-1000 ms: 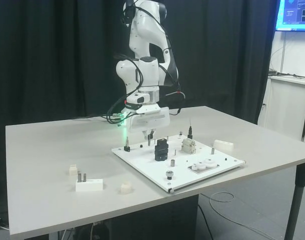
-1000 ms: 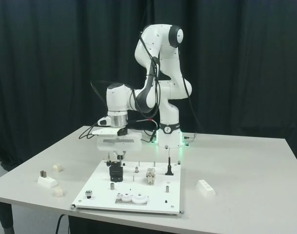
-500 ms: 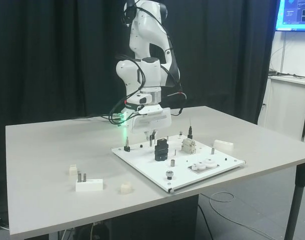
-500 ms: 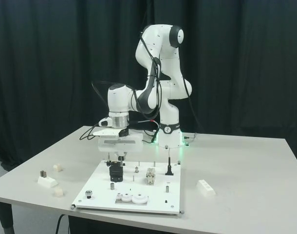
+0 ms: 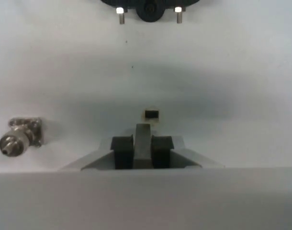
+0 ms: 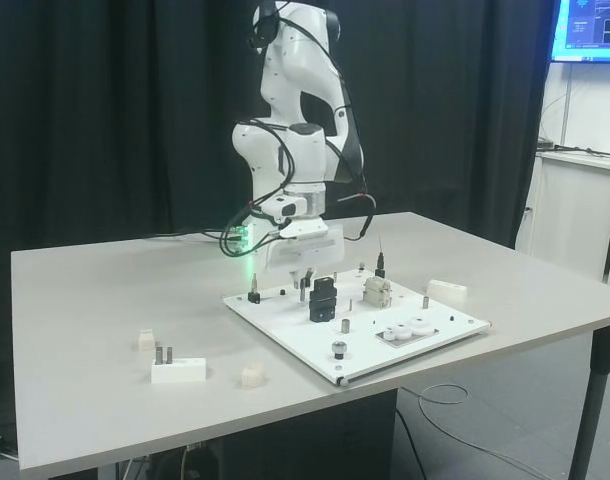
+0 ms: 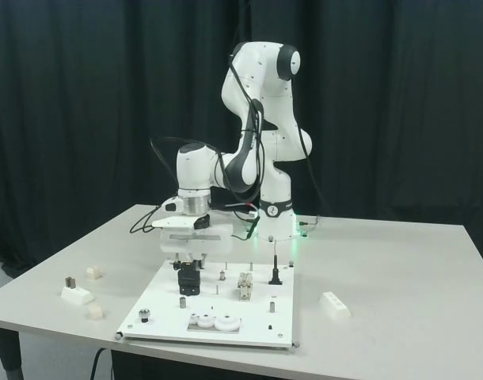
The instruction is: Insert square peg 2.
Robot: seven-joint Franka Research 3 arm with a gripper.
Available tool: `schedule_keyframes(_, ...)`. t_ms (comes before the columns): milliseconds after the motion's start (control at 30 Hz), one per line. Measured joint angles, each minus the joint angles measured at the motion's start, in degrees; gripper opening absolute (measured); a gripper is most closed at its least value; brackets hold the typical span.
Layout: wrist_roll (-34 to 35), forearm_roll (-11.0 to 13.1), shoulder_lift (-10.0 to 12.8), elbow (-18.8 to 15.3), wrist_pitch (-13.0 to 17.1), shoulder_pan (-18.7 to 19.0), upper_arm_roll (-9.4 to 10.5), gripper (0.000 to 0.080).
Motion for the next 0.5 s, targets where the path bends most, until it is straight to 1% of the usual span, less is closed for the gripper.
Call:
schedule_keyframes(133, 0.0, 0.0, 0.5, 0.2, 0.2, 0.0, 0.18, 0.0075)
schedule_keyframes(500, 0.0, 0.0, 1.1, 0.3, 0.9, 0.0, 0.24, 0.0075)
